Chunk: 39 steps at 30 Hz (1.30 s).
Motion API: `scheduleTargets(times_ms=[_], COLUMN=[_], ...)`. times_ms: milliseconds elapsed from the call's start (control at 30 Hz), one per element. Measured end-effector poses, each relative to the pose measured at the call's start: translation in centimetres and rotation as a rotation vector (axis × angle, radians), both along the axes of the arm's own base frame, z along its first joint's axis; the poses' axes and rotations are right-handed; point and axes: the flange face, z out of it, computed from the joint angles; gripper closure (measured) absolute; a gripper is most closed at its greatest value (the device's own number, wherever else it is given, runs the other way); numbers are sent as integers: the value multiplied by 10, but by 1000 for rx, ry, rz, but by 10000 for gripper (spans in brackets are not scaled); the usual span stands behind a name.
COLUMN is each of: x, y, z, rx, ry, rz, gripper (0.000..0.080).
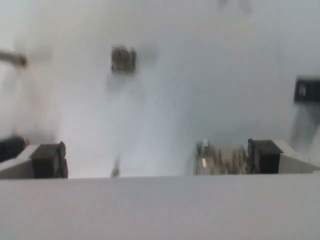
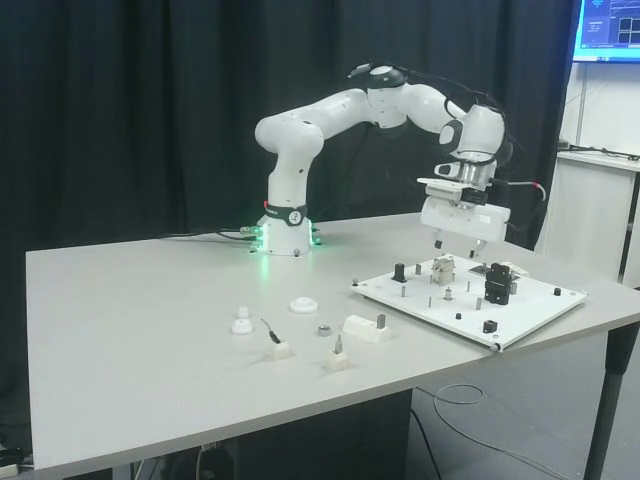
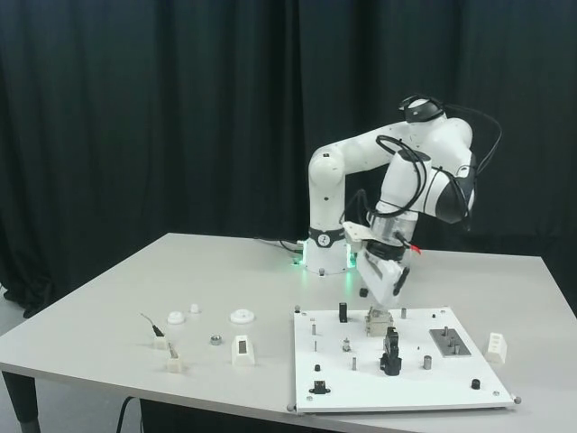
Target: Pick USB.
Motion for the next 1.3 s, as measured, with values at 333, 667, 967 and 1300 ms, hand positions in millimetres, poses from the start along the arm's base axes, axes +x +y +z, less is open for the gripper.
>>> scheduleTargets(times_ms=[333, 667, 967, 1300], x=[22, 44, 58, 64], y=[-47, -112, -180, -251], z=[7, 12, 14, 11], rx=[-56, -101, -141, -135], ry=[-42, -69, -68, -81], rz=[42, 43, 51, 34], gripper=[3, 3, 3, 3])
